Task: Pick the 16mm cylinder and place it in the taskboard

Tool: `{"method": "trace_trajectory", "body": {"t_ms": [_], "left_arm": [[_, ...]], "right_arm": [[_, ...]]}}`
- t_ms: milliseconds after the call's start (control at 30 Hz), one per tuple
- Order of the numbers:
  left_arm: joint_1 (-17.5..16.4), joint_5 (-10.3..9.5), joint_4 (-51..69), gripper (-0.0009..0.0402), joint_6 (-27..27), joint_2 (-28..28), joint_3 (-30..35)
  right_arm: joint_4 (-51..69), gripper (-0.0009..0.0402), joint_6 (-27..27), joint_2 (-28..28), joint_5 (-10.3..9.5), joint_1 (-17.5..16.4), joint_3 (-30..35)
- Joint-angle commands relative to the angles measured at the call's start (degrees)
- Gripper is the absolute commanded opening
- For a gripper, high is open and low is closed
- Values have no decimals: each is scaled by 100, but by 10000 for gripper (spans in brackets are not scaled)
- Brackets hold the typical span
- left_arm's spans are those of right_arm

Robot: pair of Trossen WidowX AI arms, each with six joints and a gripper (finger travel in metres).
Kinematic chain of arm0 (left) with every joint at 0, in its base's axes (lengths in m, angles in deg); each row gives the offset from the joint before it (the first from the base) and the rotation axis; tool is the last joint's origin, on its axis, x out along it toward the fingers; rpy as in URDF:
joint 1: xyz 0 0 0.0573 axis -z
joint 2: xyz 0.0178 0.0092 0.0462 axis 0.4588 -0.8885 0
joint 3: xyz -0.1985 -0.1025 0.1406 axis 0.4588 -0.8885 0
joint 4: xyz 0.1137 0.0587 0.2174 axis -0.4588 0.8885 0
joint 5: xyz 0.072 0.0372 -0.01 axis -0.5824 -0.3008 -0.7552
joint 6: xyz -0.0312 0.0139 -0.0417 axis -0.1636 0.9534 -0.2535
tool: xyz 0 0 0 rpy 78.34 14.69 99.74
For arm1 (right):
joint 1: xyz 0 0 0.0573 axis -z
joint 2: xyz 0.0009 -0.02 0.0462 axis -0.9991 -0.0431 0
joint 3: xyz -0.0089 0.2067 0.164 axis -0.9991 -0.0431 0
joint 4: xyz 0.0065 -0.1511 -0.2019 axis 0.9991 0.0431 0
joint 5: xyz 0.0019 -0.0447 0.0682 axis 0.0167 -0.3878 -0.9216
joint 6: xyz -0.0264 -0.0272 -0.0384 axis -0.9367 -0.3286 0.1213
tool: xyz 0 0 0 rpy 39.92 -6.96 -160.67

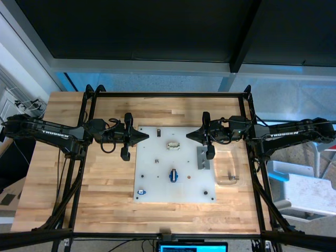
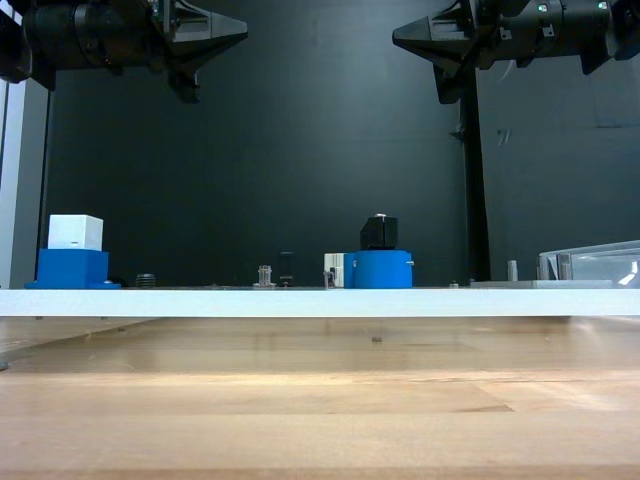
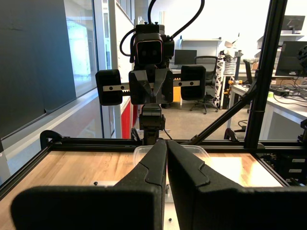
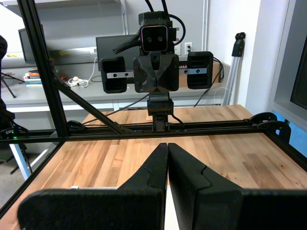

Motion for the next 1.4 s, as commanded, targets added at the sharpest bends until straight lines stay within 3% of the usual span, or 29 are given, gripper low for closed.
{"method": "trace_trajectory", "body": {"t_ms": [33, 567, 933, 1100, 1400], "left_arm": [[-2, 0, 0, 0, 2, -2, 0], [-2, 0, 0, 0, 0, -2, 0], [0, 0, 0, 0, 2, -2, 0], [0, 0, 0, 0, 2, -2, 0], [-2, 0, 0, 0, 2, -2, 0]], "right_arm": [[-52, 0, 4, 0, -2, -7, 0], [149, 0, 256, 0, 15, -7, 57], [2031, 0, 260, 0, 11, -48, 723], [3161, 0, 258, 0, 157, -90, 1091], [4811, 0, 472, 0, 162, -221, 1665]]}}
